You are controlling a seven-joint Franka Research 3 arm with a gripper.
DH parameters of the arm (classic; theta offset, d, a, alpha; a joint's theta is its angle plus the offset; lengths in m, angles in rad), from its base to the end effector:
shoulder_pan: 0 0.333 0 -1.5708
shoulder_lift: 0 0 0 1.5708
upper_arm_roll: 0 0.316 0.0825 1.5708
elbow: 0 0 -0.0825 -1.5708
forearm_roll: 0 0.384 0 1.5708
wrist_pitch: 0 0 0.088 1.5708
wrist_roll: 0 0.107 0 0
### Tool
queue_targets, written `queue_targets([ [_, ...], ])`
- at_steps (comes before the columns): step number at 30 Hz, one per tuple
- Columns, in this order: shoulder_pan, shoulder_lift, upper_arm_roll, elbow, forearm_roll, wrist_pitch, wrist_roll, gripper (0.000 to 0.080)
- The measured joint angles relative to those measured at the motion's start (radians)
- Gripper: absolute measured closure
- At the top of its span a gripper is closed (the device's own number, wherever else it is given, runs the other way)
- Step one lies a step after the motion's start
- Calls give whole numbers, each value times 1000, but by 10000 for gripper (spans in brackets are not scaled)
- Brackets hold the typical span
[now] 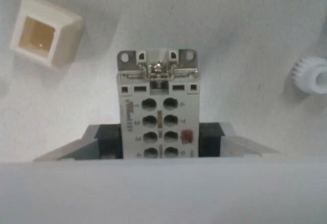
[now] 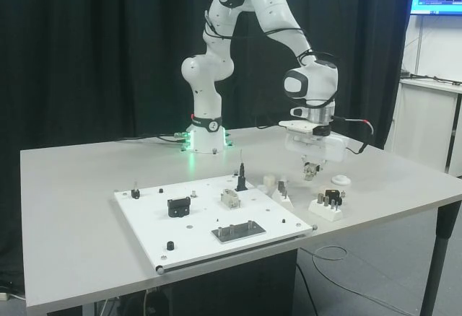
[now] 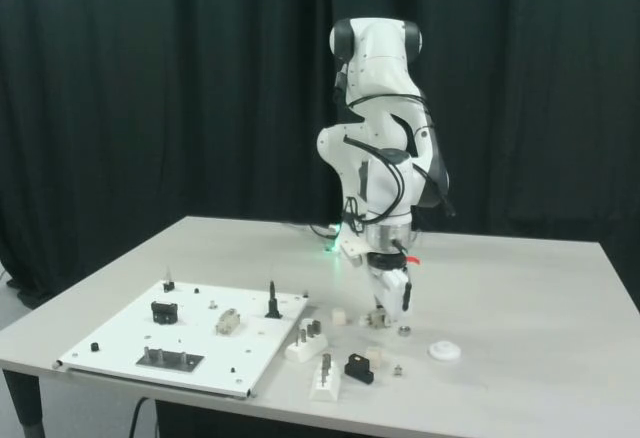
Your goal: Insert waterproof.
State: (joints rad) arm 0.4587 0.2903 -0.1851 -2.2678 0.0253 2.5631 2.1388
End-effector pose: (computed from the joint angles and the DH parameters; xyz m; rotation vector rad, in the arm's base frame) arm 0.5193 0.1441 0.2333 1.8520 -2.5318 0.0626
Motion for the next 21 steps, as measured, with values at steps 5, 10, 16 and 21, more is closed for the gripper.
queue_targets([
  [5,0,0,-1,0,-1,0,-1,492],
  [10,0,0,-2,0,-4,0,-1,492],
  [16,0,0,-2,0,-10,0,-2,492],
  [21,0,-1,-3,1,-19,0,-6,492],
])
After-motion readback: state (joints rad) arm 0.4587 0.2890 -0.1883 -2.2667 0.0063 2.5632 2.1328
